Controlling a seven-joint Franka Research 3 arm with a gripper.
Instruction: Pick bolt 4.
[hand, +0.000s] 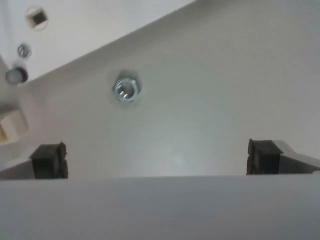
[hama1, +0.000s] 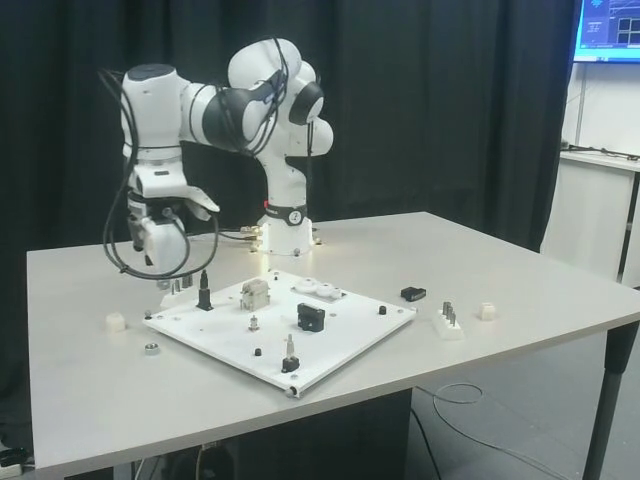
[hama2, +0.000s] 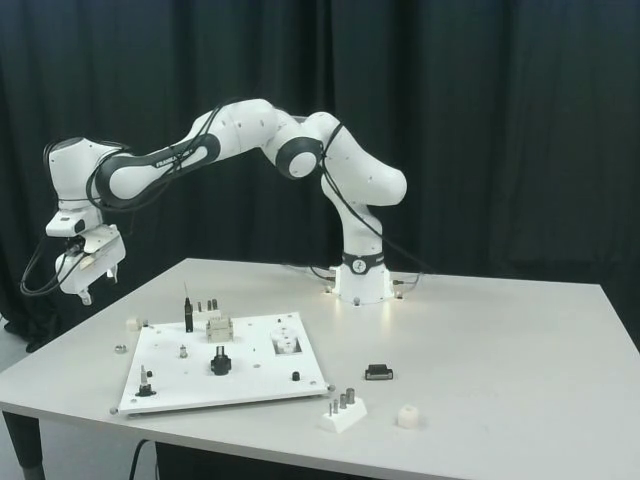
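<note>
1. Looking down past my own fingertips in the wrist view, I see my gripper spread wide, the two black pads far apart with nothing between them. Ahead of the pads, lying alone on the grey table, is a small shiny metal piece with a six-sided outline and a hollow middle; it looks more like a nut than a bolt, and I cannot tell whether it is bolt 4. Beside it runs the edge of the white board, with a small square socket and a little ring-shaped part on it.

2. Seen from the first room view, my gripper hangs above the table near the corner of the white board, well clear of the surface and holding nothing. The small metal piece lies on the table just off the board's edge, near a small white cube. A black upright peg stands on the board close to my wrist.

3. From the second room view, my arm reaches far out from its base, and my gripper hovers over the table's edge. The metal piece sits on the table below, beside the board.
</note>
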